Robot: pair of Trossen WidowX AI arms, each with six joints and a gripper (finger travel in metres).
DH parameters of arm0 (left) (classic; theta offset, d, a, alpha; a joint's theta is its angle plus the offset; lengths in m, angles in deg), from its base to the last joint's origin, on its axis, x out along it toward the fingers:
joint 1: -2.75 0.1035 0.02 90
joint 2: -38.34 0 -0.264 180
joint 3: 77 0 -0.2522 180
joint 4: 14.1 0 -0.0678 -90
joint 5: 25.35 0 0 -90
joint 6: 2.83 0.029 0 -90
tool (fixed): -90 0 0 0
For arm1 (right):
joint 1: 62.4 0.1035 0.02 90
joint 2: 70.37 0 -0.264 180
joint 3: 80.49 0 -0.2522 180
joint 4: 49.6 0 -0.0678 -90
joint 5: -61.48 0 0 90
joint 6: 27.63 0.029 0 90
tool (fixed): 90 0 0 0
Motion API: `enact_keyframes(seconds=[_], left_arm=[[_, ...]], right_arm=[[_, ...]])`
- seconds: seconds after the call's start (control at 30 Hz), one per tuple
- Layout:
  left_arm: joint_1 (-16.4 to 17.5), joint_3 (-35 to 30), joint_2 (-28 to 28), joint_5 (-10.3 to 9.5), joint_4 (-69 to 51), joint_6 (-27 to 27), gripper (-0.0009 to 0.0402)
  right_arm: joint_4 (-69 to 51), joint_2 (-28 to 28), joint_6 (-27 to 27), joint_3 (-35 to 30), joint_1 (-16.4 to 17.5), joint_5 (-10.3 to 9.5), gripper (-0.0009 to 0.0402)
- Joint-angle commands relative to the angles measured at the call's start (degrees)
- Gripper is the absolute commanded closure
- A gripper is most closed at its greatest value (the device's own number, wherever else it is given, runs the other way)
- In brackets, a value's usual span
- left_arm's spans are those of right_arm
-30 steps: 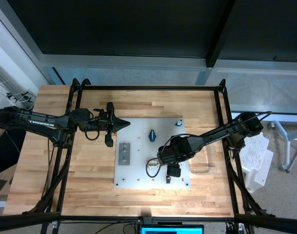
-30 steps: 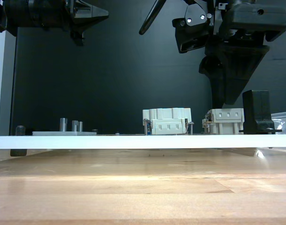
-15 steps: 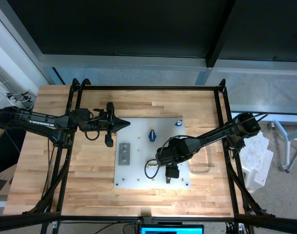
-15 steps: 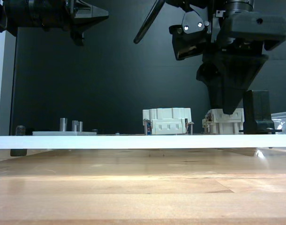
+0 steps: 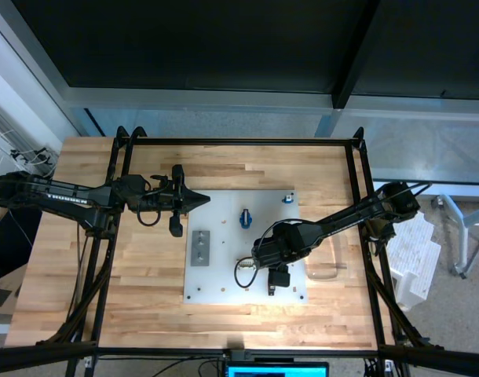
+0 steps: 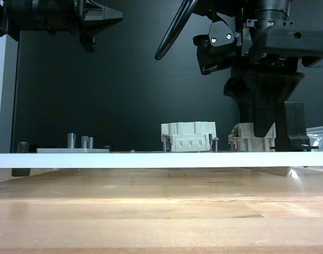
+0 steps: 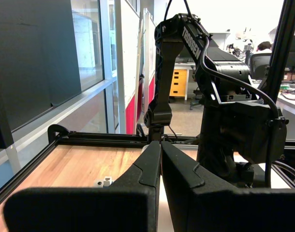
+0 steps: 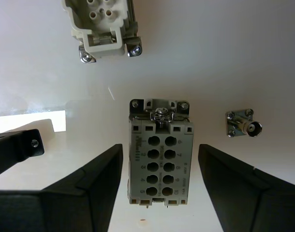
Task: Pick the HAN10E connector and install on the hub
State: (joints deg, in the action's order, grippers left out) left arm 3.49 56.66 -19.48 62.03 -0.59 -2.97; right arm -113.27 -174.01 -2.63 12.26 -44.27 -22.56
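White plate (image 5: 221, 280) on a wood table, dark backdrop, nothing fancy. Right gripper (image 8: 160, 147) is spread wide and straddles the HAN10E connector (image 8: 160, 170). One finger sits down each long side with a small gap both sides, not touching yet as far as I can tell. So the step in hand is the grab. I'd go a touch lower if there's room, squeeze evenly on the long faces so it doesn't twist, then lift dead straight. Watch the black block (image 6: 291, 127), just beside it at 3 o'clock in the low view, and the little coax socket (image 8: 245, 126) near one finger. The hub (image 6: 188, 136) waits at 9 o'clock of the connector, so square the block over it before pressing. Left gripper (image 5: 202, 199) is pinched together, parked high off the plate's 10 o'clock corner.
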Motion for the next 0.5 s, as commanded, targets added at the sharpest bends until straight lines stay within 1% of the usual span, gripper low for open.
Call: enact_keyframes(seconds=[0.03, 0.3, 0.5], left_arm=[[0.0, 0.0, 0.0, 0.00, 0.0, 0.0, 0.0392], [0.0, 0.0, 0.0, 0.02, 0.0, 0.0, 0.0392], [0.0, 0.0, 0.0, 0.02, 0.0, 0.0, 0.0392]], right_arm=[[0.1, 0.1, 0.1, 0.0, 0.0, 0.02, 0.0206], [0.1, 0.4, 0.3, 0.0, 0.0, 0.00, 0.0275], [-0.2, 2.1, 0.1, 0.0, 0.0, 0.04, 0.0322]])
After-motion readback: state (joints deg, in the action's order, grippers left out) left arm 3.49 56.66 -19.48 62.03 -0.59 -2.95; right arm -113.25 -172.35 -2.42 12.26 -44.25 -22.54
